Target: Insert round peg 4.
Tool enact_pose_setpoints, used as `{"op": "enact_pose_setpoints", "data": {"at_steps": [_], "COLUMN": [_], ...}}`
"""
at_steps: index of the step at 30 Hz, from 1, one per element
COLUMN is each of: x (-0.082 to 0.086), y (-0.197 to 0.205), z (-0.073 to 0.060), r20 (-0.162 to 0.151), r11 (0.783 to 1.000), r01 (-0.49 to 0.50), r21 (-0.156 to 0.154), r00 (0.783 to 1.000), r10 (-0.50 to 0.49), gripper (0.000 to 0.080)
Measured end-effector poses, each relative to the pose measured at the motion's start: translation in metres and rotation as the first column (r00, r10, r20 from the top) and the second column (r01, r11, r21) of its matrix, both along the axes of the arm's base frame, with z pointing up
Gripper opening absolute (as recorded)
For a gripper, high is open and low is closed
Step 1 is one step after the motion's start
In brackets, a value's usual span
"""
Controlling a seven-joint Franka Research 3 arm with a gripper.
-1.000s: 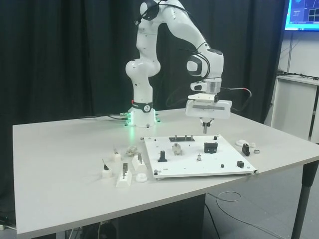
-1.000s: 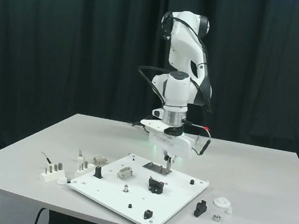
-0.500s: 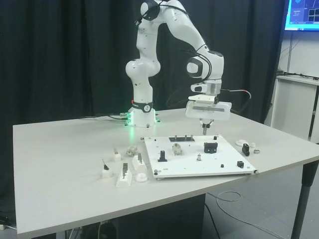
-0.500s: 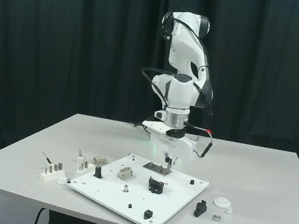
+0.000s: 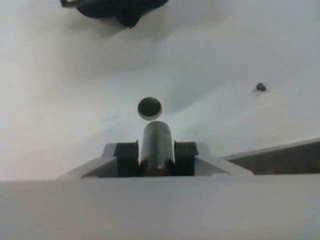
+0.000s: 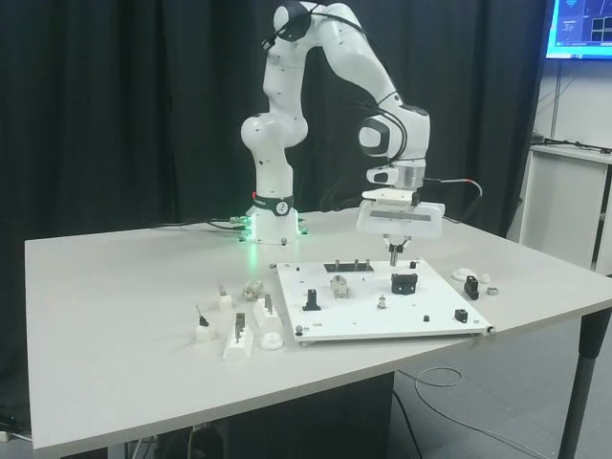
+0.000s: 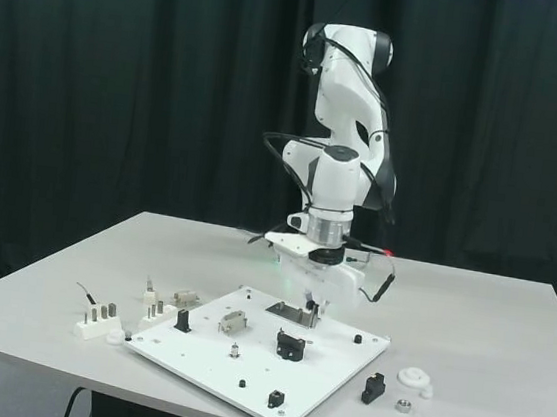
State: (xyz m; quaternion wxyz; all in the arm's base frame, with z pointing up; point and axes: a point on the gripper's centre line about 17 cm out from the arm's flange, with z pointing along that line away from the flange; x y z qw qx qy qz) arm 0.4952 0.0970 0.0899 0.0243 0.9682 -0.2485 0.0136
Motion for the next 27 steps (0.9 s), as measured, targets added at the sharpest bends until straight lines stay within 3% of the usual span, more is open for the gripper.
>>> {"op": "enact_pose_setpoints", "data": {"at_steps": [13,27], "x": [0.004,0.003], "y": [0.001,0.004], "z": [-0.015,-0.022], "r20": [0.008,0.006], "r11": [1.0,1.0], "r01": [0.002,0.025], "r21": [-0.006,-0.009], "r00": [1.0,1.0], "r10": [-0.002,-0.025], "gripper": [0.0147,0.0147]}}
